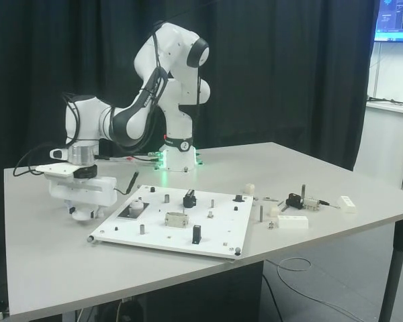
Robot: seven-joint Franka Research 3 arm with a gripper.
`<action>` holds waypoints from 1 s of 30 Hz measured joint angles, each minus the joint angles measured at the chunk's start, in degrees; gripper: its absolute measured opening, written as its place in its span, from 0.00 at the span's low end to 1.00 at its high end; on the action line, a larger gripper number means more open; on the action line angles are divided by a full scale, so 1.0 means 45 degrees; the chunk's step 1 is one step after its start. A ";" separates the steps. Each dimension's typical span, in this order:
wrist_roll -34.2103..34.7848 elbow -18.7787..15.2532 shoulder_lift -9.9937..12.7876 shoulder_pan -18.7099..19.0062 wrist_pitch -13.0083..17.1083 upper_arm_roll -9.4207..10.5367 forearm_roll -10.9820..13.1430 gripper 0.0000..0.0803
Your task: Place large gear.
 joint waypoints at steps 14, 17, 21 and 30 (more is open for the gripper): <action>-0.0080 0.0666 0.0657 -0.0375 -0.0107 0.0300 0.0235 0.74; -0.0098 0.0726 0.0733 -0.0375 -0.0108 0.0303 0.0327 0.74; -0.0139 0.0793 0.0786 -0.0381 -0.0108 0.0304 0.0359 0.74; -0.0248 0.1056 0.0795 -0.0458 -0.0349 0.0256 0.0358 0.91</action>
